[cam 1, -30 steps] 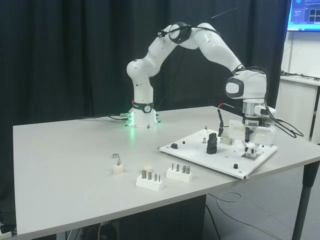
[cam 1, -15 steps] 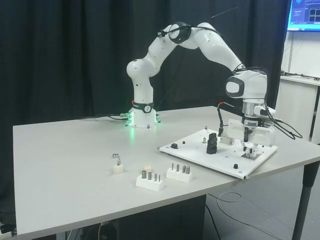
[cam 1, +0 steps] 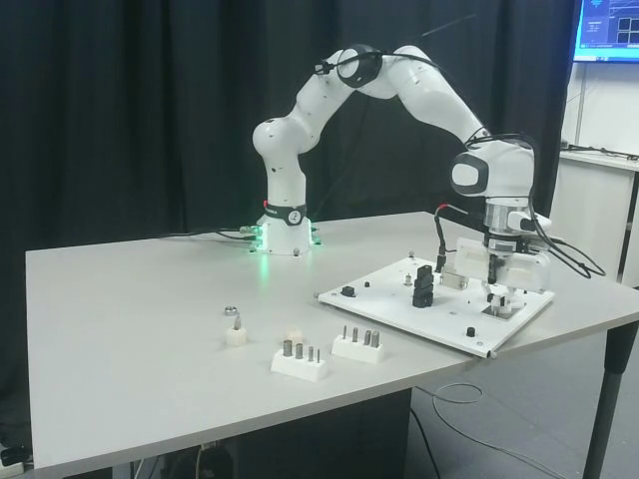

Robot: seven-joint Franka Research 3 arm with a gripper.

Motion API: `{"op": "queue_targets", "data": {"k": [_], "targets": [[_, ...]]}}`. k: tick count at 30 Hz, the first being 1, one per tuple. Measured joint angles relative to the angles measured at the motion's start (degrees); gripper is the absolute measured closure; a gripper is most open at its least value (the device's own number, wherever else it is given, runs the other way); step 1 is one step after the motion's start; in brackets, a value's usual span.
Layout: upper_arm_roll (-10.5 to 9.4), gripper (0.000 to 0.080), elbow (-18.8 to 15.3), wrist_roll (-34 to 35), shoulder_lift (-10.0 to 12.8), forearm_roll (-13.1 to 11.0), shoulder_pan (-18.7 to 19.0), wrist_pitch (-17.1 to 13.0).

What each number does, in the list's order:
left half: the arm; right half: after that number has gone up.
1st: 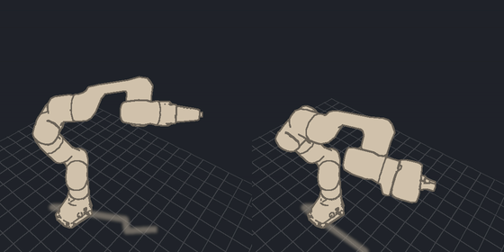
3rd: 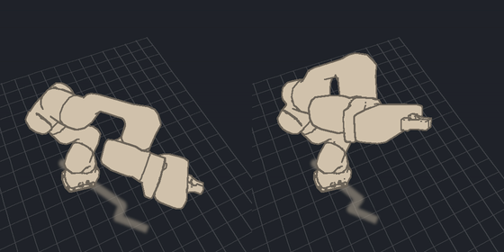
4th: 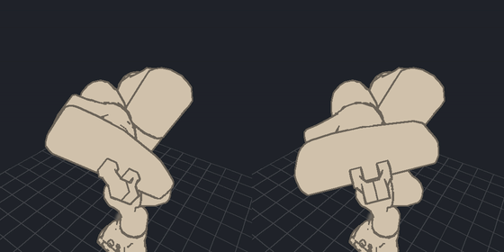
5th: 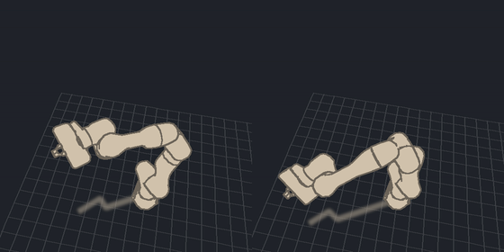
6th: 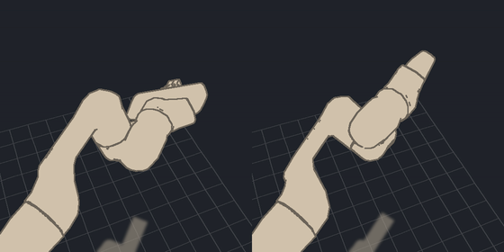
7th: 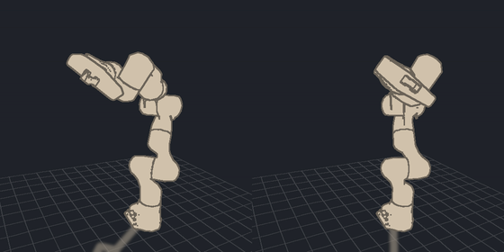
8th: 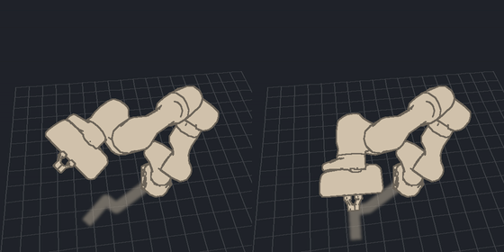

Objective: Insert small gear.

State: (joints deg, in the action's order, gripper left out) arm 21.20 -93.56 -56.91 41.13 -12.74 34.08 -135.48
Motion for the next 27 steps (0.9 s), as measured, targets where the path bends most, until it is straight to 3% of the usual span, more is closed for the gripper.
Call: {"op": "queue_targets", "data": {"k": [27], "targets": [[-0.30, 0.0603, 0.90, -0.06, 0.58, 0.00, -0.64, 0.31]]}}
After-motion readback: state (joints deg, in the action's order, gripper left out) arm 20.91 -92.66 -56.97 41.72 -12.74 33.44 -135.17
